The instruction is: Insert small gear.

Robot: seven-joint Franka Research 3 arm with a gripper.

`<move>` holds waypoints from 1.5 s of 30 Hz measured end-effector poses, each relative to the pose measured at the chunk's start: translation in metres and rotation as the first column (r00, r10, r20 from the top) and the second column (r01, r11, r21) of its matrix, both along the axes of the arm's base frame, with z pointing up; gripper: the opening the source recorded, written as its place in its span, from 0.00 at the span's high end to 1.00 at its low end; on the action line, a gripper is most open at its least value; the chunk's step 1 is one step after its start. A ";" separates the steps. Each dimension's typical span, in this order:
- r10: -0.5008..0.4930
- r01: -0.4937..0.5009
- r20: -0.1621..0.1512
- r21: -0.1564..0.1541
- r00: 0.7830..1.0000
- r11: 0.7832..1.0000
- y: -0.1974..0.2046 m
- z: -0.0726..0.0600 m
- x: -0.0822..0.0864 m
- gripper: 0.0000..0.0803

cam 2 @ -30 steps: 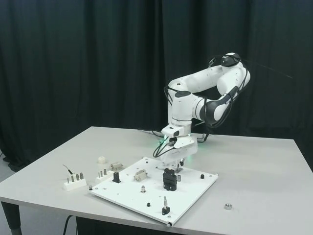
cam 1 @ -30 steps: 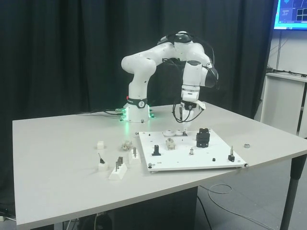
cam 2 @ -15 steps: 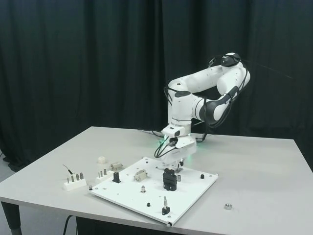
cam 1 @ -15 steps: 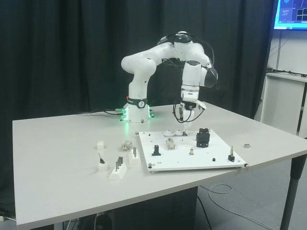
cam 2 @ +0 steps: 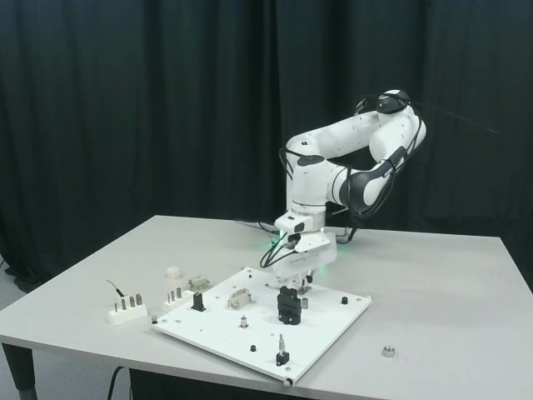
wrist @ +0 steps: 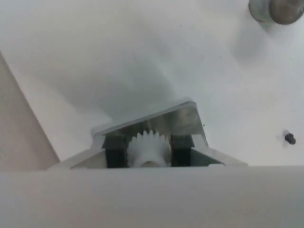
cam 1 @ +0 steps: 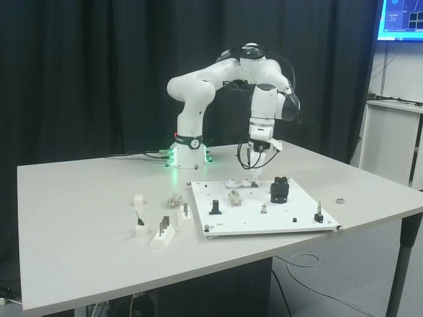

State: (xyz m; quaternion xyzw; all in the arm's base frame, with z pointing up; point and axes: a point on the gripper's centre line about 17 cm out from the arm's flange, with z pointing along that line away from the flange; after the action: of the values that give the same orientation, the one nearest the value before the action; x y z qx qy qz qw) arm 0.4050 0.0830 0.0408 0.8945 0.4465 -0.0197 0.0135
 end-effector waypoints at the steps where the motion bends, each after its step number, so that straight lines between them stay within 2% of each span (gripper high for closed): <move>1: 0.016 -0.016 -0.001 0.000 1.000 1.000 0.000 0.000 0.000 0.76; 6: 0.117 -0.117 -0.004 0.003 0.993 0.993 0.001 -0.001 0.000 0.76; 8: 0.128 -0.128 -0.002 0.006 0.992 0.992 0.001 -0.001 0.000 0.76; 12: 0.116 -0.116 0.000 0.009 0.993 0.993 0.001 -0.001 0.000 0.76; 20: -0.021 0.021 0.003 0.007 1.000 1.000 0.000 -0.001 0.000 0.76; 28: -0.017 0.017 0.002 0.007 1.000 1.000 0.000 -0.001 0.000 0.76; 35: 0.054 -0.054 -0.003 0.008 0.999 0.999 0.001 -0.002 0.000 0.76; 45: 0.030 -0.030 -0.003 0.012 1.000 0.999 0.000 -0.002 0.000 0.76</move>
State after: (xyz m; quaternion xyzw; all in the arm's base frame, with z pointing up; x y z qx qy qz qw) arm 0.4049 0.0834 0.0385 0.8876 0.4602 -0.0183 0.0078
